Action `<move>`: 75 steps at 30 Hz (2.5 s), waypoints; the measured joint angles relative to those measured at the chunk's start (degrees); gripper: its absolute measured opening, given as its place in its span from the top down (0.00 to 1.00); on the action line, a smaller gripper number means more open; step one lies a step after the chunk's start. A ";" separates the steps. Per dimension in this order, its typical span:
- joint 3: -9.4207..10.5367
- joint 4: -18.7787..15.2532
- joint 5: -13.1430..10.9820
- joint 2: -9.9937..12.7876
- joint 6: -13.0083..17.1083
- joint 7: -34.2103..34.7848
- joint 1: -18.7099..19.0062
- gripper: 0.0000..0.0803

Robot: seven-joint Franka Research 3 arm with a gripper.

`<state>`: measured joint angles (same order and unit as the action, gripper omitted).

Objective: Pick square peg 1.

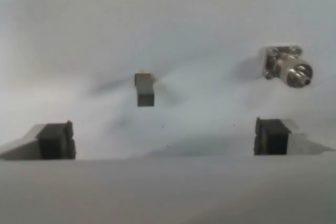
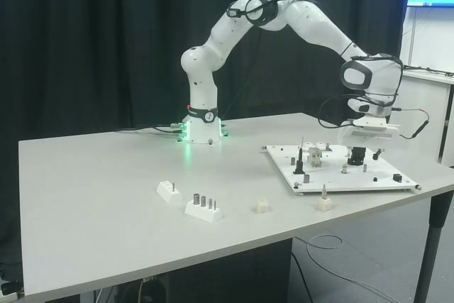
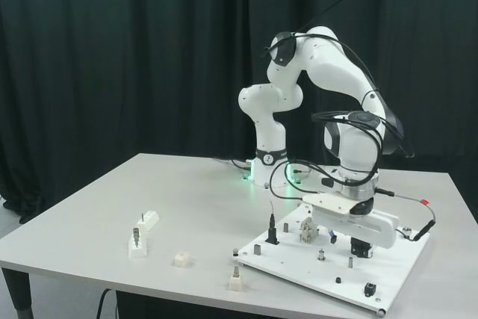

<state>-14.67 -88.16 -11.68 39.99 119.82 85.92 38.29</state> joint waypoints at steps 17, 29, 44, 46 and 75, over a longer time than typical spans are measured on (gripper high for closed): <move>-0.57 0.14 0.08 -0.75 -0.26 0.00 0.00 0.00; -0.69 0.43 0.08 -0.75 -0.22 0.00 0.01 0.00; -0.71 1.97 0.05 -0.79 -0.25 0.00 0.11 0.00; -0.79 2.32 0.05 -0.82 -0.34 0.00 0.10 0.00; -7.04 8.39 0.05 -0.87 -7.08 -7.93 -0.47 0.00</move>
<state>-21.71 -79.76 -11.63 39.12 112.74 77.99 37.82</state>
